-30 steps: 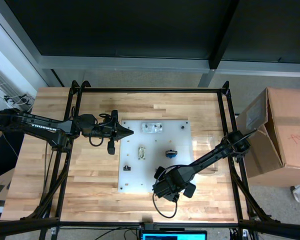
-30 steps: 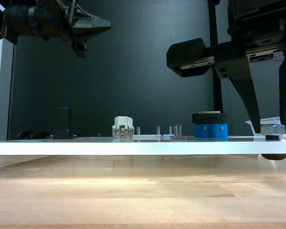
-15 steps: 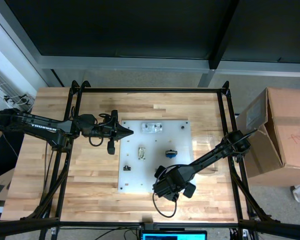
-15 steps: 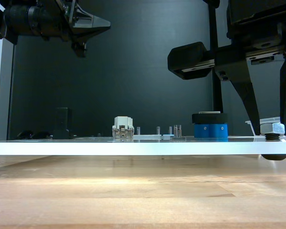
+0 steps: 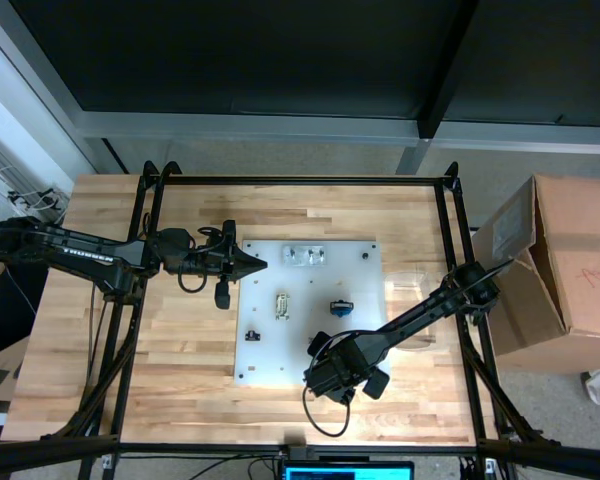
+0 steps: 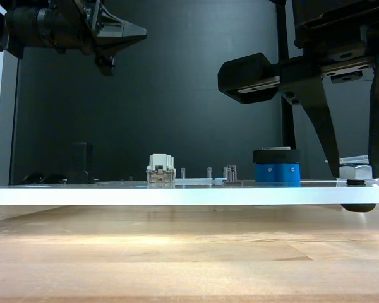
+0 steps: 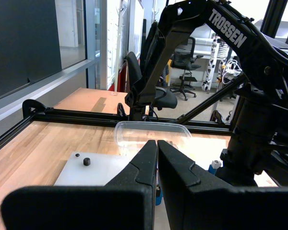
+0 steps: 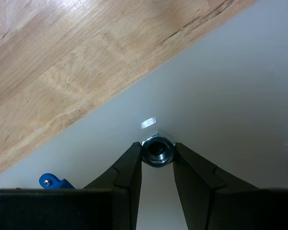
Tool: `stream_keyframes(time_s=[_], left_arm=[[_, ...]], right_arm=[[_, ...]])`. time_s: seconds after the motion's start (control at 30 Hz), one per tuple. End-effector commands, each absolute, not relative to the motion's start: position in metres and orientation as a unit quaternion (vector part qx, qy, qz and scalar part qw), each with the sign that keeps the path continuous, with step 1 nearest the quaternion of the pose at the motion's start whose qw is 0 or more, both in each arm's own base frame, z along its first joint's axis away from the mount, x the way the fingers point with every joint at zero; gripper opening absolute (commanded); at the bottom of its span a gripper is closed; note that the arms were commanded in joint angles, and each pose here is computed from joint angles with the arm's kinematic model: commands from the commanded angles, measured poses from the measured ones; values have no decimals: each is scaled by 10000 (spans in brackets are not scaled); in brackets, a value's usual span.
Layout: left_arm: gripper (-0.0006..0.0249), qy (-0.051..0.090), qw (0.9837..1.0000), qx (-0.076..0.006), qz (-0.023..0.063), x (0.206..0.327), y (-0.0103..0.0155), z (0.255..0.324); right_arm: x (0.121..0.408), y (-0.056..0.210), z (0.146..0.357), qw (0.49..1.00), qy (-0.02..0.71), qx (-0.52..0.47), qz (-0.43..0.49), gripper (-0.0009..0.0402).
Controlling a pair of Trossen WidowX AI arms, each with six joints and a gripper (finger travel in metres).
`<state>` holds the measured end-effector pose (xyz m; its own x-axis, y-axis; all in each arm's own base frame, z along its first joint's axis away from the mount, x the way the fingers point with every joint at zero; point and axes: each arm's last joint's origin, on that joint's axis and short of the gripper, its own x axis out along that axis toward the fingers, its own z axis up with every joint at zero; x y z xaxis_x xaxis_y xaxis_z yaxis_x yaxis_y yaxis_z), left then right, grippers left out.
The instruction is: Pick the M12 nut and place it on its threads and fasten
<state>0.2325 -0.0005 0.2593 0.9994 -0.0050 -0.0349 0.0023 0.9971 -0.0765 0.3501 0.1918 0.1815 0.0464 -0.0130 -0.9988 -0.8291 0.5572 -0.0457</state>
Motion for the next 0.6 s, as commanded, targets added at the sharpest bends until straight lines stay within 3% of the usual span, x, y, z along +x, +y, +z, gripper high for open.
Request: stream_keyframes(time_s=[0.03,0.6], left_arm=[[0,177,9991,-382,-18,2325,-4,2593],[0,177,9991,-382,-16,2325,-4,2593]], right_arm=[[3497,1918,1810,6335,6142,-3442,3209,23],[3484,1909,1767,6366,6250,-3309,3076,23]])
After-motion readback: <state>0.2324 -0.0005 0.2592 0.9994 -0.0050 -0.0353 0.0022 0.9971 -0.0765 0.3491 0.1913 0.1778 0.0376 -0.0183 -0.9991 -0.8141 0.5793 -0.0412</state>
